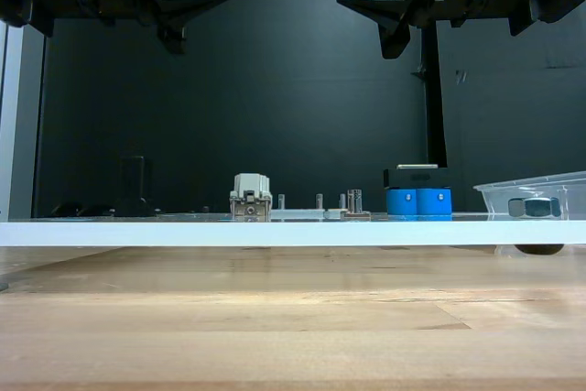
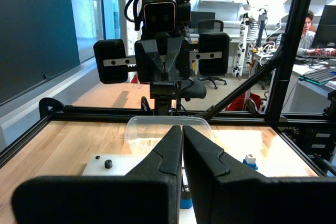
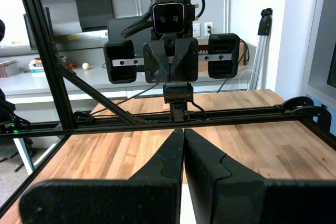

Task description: Unfasten the M12 nut and place it in the container

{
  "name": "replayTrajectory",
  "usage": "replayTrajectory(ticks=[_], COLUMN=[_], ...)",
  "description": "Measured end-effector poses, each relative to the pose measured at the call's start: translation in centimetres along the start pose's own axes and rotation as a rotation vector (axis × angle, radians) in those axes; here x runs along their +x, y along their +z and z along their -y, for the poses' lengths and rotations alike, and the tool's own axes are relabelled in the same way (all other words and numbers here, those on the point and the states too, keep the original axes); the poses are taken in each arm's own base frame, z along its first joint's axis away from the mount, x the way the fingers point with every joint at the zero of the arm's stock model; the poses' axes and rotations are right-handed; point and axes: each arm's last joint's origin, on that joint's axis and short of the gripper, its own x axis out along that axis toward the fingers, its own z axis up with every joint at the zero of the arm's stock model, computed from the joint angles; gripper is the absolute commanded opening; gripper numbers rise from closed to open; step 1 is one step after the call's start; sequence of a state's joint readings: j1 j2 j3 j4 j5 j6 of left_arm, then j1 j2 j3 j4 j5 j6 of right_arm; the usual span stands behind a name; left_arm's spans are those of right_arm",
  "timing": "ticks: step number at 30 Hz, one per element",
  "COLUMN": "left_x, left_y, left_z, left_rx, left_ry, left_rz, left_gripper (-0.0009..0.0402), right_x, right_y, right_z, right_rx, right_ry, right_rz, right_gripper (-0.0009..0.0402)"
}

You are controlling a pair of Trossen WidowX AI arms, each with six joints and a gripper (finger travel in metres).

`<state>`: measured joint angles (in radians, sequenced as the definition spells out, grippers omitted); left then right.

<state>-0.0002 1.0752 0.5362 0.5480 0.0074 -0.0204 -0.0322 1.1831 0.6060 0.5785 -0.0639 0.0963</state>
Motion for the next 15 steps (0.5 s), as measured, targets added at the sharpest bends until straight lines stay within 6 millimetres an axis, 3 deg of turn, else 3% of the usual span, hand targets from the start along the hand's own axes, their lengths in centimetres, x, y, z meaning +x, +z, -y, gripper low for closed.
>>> replayTrajectory(ticks=[15], left_x=[0.00], left_y=[0.00], left_z=[0.00], left_rx=[0.000], left_ry=[0.000], left_rz=[0.000], left_gripper=[0.0000], right_x=[-0.06], right_y=[-0.29], right_z=[-0.08], right_rx=[0.006], right_ry=[0.011], right_rz=[-0.046], right_gripper=[0.0000])
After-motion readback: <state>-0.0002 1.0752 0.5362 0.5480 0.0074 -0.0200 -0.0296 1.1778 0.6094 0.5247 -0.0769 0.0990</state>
